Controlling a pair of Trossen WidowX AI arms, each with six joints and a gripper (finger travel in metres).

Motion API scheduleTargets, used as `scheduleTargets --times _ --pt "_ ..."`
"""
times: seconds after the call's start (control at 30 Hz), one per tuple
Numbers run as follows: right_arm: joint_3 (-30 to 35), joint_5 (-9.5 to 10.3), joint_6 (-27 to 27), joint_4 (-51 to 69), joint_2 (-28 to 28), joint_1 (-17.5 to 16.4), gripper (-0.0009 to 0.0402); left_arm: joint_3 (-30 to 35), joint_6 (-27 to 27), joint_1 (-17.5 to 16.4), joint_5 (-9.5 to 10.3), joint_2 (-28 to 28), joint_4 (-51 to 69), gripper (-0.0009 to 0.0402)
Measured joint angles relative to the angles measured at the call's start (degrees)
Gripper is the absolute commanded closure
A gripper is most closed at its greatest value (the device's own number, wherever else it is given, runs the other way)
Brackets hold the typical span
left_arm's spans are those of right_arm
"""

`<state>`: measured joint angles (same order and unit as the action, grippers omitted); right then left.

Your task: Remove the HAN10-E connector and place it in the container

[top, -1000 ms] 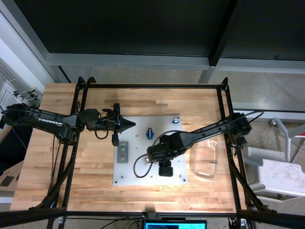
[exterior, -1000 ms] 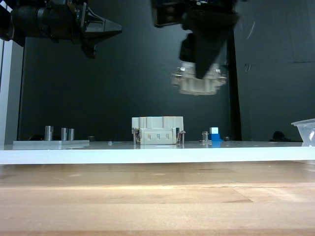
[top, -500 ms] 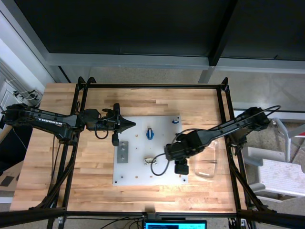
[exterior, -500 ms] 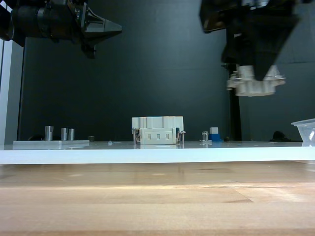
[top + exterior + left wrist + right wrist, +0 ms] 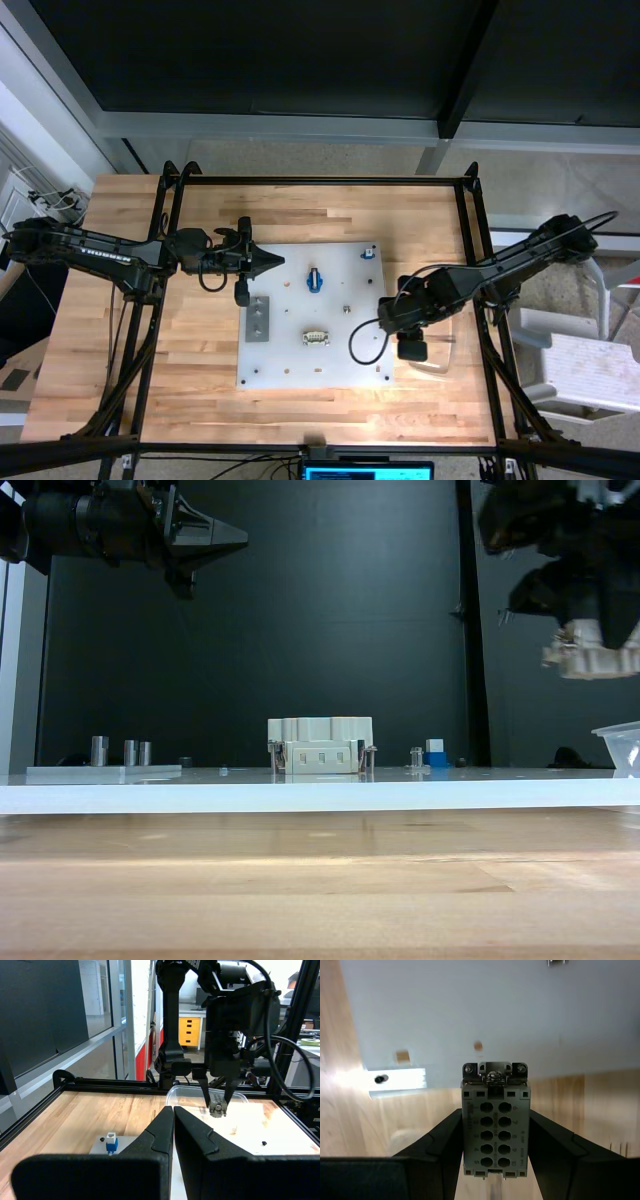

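Left hand, pressed together, sat parked above the worktop; the right hand hovered at the clear container's edge, pinching the HAN10-E connector across its long flanks. It looked like a light, rigid moulding suited to that grip. Only the low view showed it raised above the rim.

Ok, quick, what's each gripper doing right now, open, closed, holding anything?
Left gripper: shut, holding nothing, over the white board's far left corner.
Right gripper: shut on the HAN10-E connector, in the air near the container.
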<state>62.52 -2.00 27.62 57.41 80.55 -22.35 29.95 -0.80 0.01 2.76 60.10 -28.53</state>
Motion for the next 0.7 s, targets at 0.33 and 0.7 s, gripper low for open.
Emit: scheduleTargets --times 0.33,0.7 --pt "-7.6 0.04 4.7 0.0 -6.8 -2.4 0.0350 0.0 0.0 0.0 0.00 0.0 0.0 0.0393" --pt "-14.6 0.09 9.1 -1.8 -11.9 -5.4 0.0350 0.0 0.0 0.0 0.00 0.0 0.0 0.0393"
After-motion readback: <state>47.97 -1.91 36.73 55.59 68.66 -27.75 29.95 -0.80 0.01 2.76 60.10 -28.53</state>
